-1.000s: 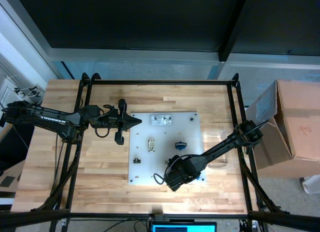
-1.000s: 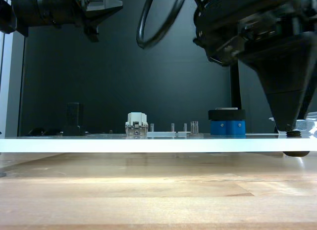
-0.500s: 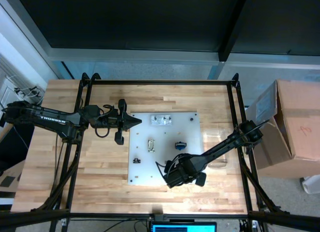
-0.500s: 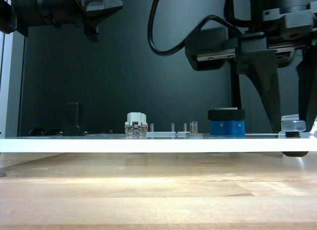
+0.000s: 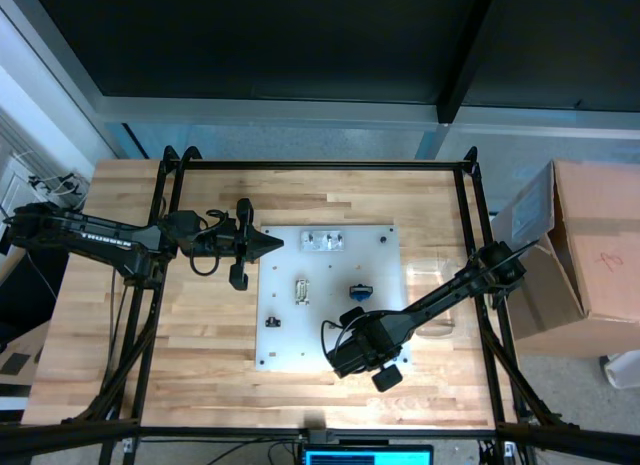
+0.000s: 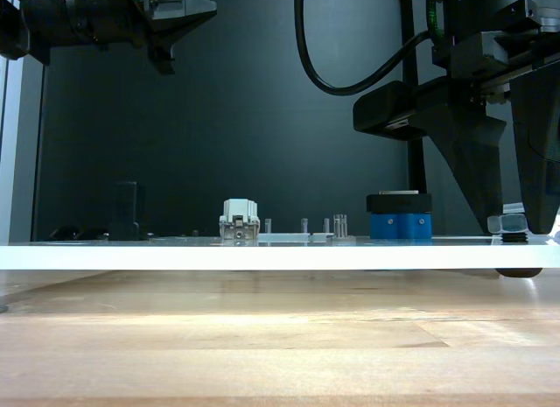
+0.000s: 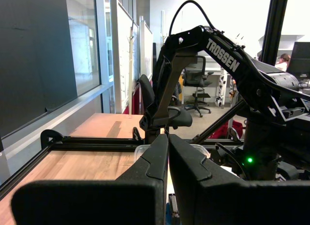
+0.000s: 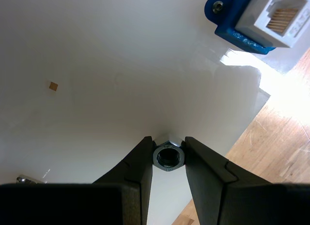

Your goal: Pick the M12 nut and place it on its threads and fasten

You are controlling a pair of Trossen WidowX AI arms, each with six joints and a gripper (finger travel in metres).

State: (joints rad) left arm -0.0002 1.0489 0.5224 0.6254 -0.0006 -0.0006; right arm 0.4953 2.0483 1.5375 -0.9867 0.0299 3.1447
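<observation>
Right tool [image 8: 168, 142] pinches nut [image 8: 168, 157], bore vertical, on its stud [image 6: 517, 237]; left tool [image 5: 272, 243], closed, hovers over board [image 5: 290, 355]

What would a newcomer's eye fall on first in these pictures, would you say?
The right gripper stands out, shut on the silver nut sitting on its stud at the white board's near right edge, ribs showing beneath. The left gripper, shut, hovers high over the board's far left edge.
</observation>
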